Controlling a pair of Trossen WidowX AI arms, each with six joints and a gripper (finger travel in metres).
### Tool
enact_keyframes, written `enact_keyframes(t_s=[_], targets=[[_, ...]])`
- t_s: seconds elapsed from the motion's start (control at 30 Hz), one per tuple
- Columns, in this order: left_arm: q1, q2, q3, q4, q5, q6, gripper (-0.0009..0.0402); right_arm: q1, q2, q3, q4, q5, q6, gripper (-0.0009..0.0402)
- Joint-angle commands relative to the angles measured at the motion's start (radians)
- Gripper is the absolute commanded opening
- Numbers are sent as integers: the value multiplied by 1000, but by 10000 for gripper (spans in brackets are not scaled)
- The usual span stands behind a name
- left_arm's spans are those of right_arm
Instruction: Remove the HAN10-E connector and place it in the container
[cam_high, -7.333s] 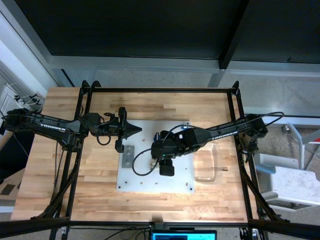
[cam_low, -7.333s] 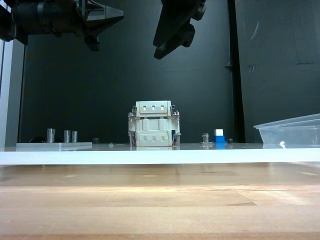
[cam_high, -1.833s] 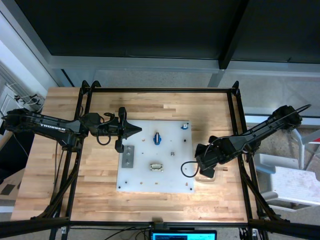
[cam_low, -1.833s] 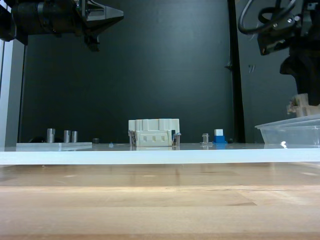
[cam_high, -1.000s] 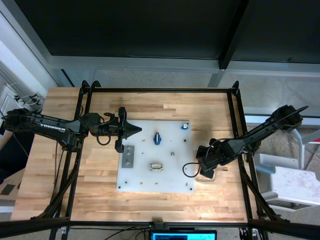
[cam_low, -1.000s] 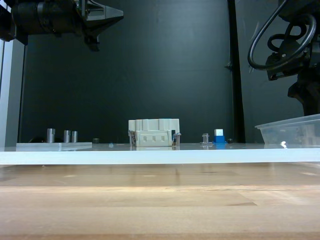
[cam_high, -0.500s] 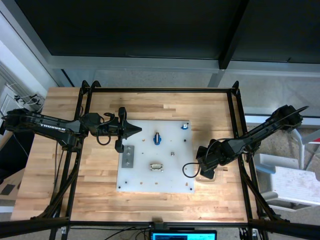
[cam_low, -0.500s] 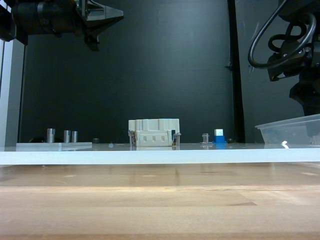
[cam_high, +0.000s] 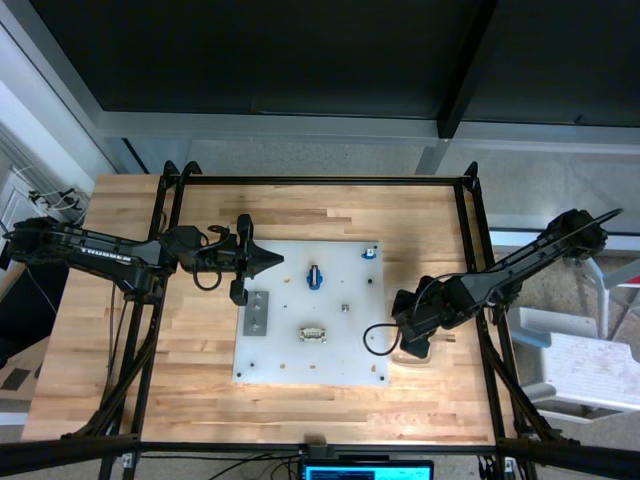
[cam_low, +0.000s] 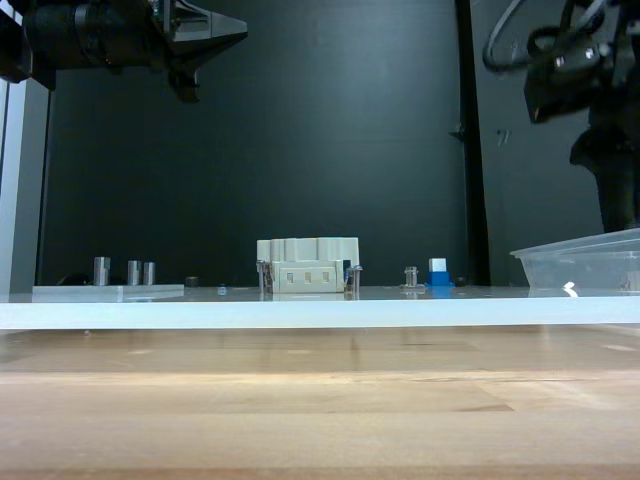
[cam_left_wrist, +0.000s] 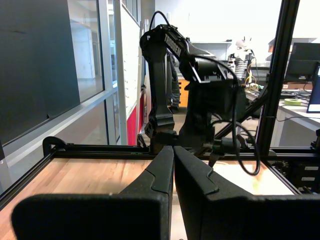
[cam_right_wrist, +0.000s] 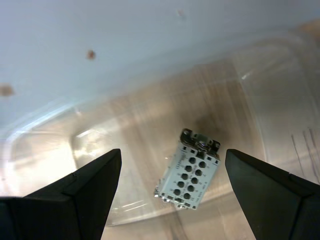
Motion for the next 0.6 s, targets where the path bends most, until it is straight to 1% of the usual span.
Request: enact_keyframes(t_s=[0.03,0.23,0.6], targets=[[0,0,0,0,0,0,0,2,-3,29,-26,4,-4,285],[0,0,0,0,0,0,0,4,-2,53,-31,4,-18,286],[0,0,0,0,0,0,0,4,-2,53,-31,3,-15,286]])
